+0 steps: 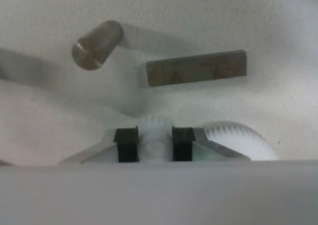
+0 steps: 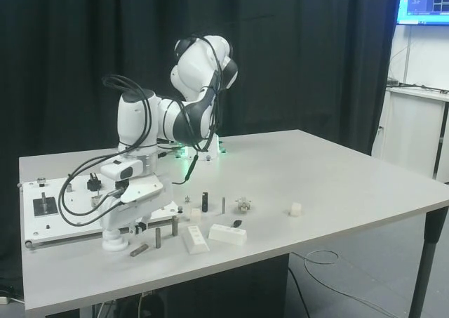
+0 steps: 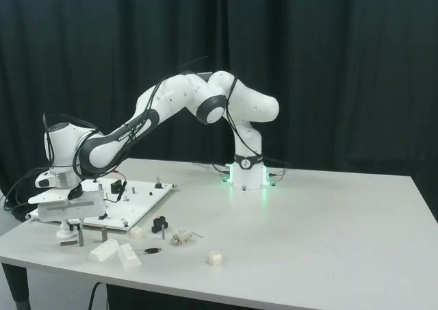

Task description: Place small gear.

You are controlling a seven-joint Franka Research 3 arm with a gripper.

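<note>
In the wrist view the small white gear (image 1: 155, 133) sits between my two black finger pads (image 1: 127, 144), and my gripper (image 1: 155, 146) is shut on it. A larger white gear (image 1: 239, 138) lies right beside it on the table. A grey round peg (image 1: 97, 45) and a grey flat bar (image 1: 196, 67) lie just beyond them. In the room views the gripper (image 2: 118, 238) (image 3: 69, 228) is low over the table's front left corner, in front of the white board (image 2: 42, 223) (image 3: 140, 199).
Two white blocks (image 2: 195, 239) (image 2: 228, 234) lie near the front edge. A black upright peg (image 2: 205, 201), a small metal part (image 2: 243, 205) and a small white cube (image 2: 296, 208) stand further along the table. The arm's base (image 3: 248, 175) is at the back.
</note>
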